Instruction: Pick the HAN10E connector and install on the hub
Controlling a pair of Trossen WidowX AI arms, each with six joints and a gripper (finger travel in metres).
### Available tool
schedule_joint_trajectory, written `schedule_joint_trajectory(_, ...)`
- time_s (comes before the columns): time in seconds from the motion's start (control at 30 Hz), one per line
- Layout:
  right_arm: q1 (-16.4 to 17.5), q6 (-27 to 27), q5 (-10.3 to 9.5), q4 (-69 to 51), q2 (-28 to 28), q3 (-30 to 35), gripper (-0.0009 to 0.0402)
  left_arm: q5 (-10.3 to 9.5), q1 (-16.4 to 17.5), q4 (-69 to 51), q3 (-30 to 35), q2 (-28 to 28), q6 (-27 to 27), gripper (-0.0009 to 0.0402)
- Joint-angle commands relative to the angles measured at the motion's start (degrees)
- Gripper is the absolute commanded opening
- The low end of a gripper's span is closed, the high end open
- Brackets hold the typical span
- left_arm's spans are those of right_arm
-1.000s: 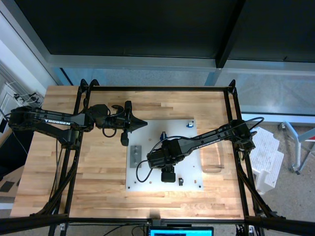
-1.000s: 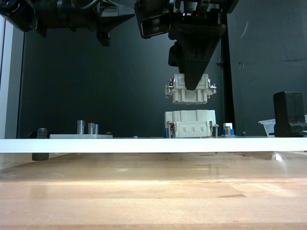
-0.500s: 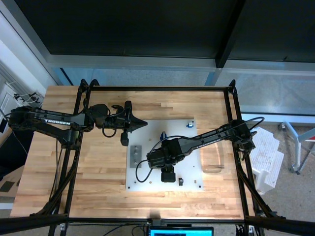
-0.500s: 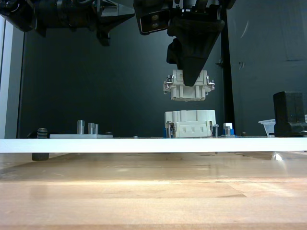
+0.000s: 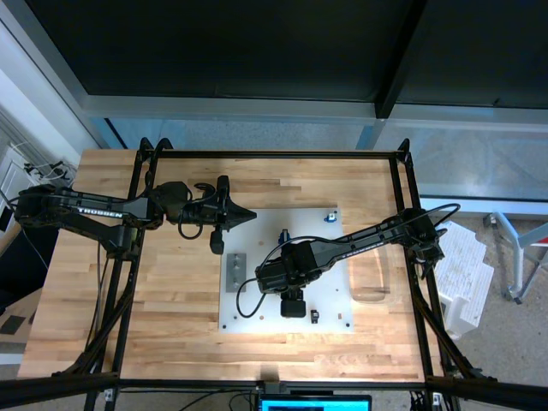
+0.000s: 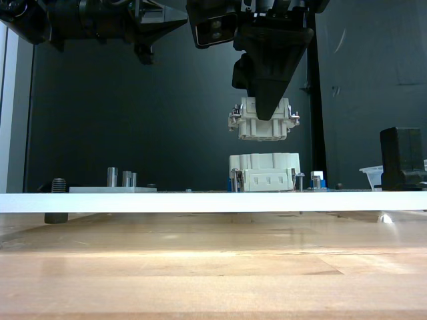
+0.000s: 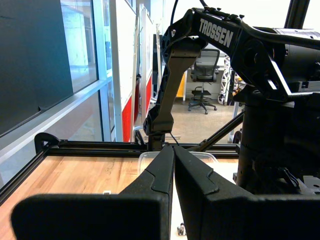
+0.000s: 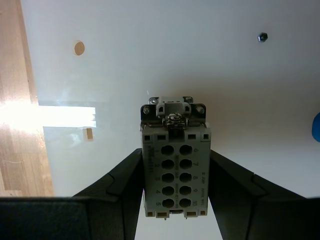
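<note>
Pick part looks done. The right gripper (image 6: 267, 110) is pinching the connector (image 6: 263, 127) by its long sides. It's hanging in the air right above the hub (image 6: 263, 172) with a clear gap between them, not touching.

What's left is the actual install: lower it, seat it, let go. From the low view it looks lined up side to side, but I can't really judge front to back from here, so grain of salt on that.

The left gripper (image 5: 244, 214) is parked up high near the far left corner of the white plate (image 5: 248, 321), fingers pressed together, holding nothing.

Count:
- one connector
- one hub
- one white plate
- two arms
- one small blue part (image 5: 330, 217)
- one grey block (image 5: 235, 272)
</note>
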Motion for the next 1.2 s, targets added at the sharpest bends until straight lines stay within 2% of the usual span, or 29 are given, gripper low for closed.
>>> schedule_joint_trajectory(0.03, 0.04, 0.04, 0.04, 0.09, 0.04, -0.04, 0.0000, 0.00, 0.00, 0.02, 0.02, 0.02, 0.00, 0.0000)
schedule_joint_trajectory(1.2, 0.02, 0.00, 0.13, 1.66, 0.04, -1.31, 0.0000, 0.02, 0.02, 0.02, 0.02, 0.02, 0.00, 0.0000)
